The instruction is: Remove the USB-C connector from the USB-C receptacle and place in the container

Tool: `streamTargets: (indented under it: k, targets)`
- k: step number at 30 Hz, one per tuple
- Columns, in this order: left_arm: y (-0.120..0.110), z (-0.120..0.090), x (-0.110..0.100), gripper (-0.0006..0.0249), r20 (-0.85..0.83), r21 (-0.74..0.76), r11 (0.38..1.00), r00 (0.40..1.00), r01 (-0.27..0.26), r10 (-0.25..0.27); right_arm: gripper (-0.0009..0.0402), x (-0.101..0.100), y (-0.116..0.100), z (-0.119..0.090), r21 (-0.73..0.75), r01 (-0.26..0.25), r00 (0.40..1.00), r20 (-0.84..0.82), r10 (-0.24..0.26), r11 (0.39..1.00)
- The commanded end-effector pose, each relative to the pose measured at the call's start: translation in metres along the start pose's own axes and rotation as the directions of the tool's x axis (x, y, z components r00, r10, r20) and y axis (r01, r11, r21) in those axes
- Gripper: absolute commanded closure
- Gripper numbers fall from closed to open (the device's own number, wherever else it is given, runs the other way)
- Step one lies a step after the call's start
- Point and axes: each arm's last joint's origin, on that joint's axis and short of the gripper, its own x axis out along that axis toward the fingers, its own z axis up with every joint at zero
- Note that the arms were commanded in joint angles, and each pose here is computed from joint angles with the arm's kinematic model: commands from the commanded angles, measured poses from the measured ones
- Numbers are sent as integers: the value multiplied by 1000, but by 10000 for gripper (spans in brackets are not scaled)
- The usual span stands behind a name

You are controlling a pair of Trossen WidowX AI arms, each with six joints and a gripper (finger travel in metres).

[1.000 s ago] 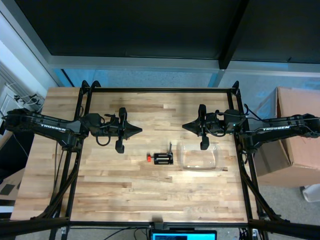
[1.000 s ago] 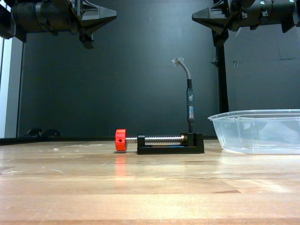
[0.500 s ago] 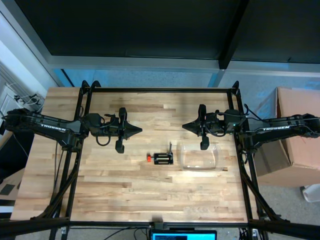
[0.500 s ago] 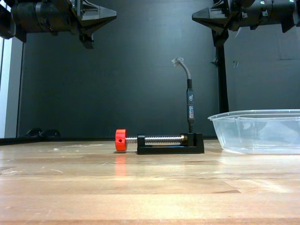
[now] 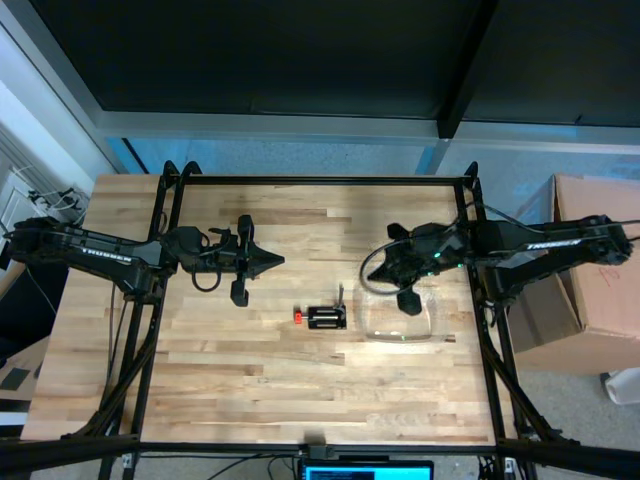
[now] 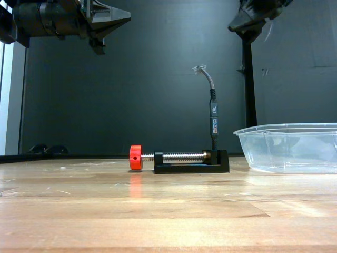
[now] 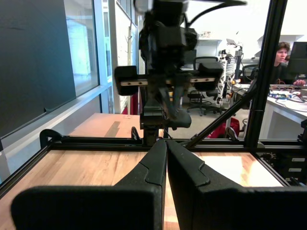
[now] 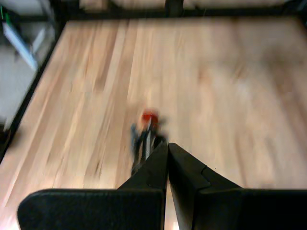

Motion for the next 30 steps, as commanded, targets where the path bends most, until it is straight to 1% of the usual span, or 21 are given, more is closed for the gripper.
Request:
streamTargets:
  k: [1, 4, 10, 16, 22, 30]
  targets:
    - [0, 0, 0, 243, 1, 0, 1000, 1000, 0, 0, 393, 8, 10, 9, -2, -12, 993, -120, 12, 1000]
    - [0, 0, 0, 243, 1, 0, 1000, 1000, 0, 0, 393, 16, 18, 17, -12, -20, 976, -217, 17, 1000]
    - [0, 0, 0, 243, 1, 0, 1000, 1000, 0, 0, 393, 31, 27, 29, -19, 9, 933, -361, -15, 1000]
    - [0, 0, 0, 243, 1, 0, 1000, 1000, 0, 0, 393, 43, 31, 40, -15, 12, 923, -384, -17, 1000]
    - [0, 0, 0, 243, 1, 0, 1000, 1000, 0, 0, 382, 58, 34, 40, -20, 13, 911, -413, -20, 1000]
    - [0, 0, 0, 243, 1, 0, 1000, 1000, 0, 0, 338, 79, 35, 35, -19, 21, 891, -454, -27, 1000]
